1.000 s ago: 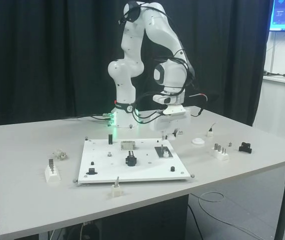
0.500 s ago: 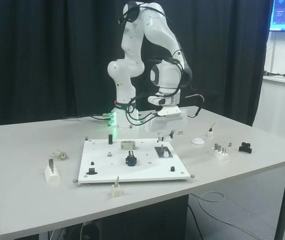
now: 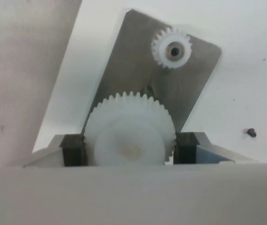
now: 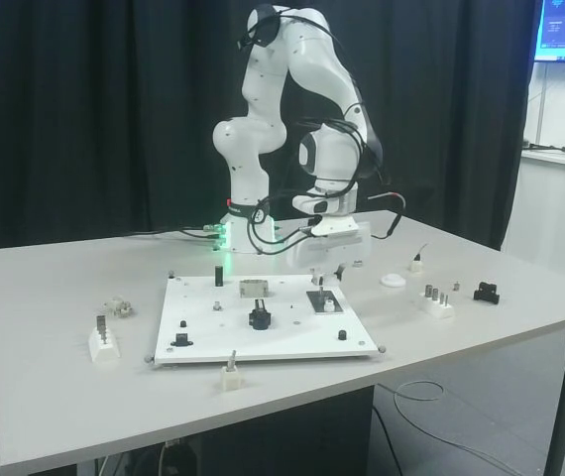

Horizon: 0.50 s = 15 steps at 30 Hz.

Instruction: Insert medium gear.

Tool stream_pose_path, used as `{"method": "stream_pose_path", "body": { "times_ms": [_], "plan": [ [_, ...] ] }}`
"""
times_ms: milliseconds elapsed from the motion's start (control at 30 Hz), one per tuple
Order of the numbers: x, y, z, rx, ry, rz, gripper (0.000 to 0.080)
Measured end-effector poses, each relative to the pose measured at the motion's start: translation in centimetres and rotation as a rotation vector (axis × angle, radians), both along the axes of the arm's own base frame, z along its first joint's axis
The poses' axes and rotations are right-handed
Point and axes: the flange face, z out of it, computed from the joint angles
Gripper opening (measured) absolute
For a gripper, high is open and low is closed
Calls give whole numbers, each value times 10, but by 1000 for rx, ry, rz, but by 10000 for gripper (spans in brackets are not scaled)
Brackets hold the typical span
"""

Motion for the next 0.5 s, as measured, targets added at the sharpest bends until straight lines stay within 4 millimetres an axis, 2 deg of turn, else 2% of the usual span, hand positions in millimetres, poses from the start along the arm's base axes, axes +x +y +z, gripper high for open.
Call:
{"method": "stream_pose_path", "body": {
  "times_ms": [500],
  "plan": [
    [7, -9, -8, -6, 6, 19, 399]
  ]
}}
